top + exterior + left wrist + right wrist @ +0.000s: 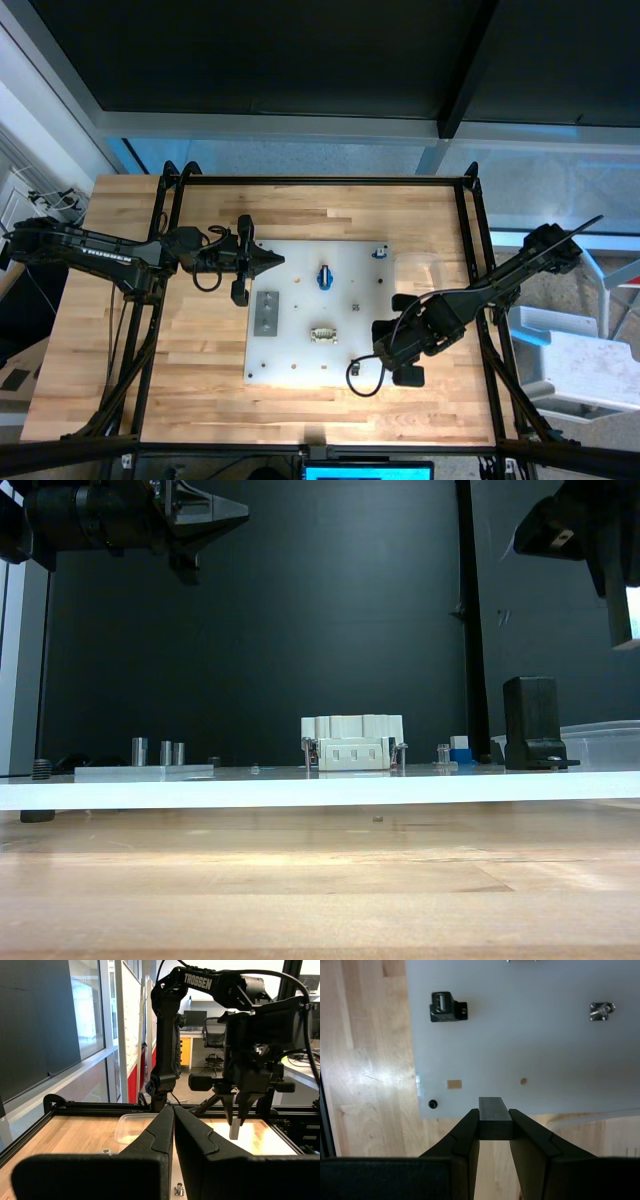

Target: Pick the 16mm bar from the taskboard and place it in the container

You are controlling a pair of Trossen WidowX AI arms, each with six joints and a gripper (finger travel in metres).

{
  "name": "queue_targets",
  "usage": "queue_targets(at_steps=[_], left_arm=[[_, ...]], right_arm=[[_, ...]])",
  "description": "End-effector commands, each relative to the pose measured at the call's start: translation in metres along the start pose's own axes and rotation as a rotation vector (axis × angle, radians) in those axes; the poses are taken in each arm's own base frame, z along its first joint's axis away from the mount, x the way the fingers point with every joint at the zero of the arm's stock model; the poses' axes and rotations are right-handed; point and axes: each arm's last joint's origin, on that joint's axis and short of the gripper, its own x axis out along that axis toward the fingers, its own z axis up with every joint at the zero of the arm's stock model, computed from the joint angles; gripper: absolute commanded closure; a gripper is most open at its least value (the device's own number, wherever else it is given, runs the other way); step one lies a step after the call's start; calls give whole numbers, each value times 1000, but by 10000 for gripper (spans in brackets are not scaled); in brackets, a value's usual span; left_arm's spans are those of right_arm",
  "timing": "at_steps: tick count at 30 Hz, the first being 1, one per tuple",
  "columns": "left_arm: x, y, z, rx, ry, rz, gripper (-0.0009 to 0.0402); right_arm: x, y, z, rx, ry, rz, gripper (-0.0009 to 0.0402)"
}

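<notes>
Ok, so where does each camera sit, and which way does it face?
High: above the near edge of the table, looking down on the taskboard; left arm and right arm show.
Low: table height at the near edge, looking level; both arms overhead.
Left wrist: along the shut left end effector, over the board's left edge, toward the right arm.
Right wrist: down past the right end effector, gripping the 16mm bar near the board's right edge.
Both wrist views show the bar.
</notes>
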Motion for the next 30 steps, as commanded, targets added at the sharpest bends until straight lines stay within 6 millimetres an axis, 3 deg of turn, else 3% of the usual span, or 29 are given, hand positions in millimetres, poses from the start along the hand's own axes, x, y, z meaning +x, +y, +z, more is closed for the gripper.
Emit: queue_targets(at_steps=[1,11,30], left_arm=[[0,0,0,0,0,0,393],[0,0,0,0,0,0,393],[0,0,0,0,0,0,393]], right_arm=[[0,-6,0,20,0,-4,373],[1,-37,-11,151,6,-30,373],[11,-103,-59,439,27,-91,373]])
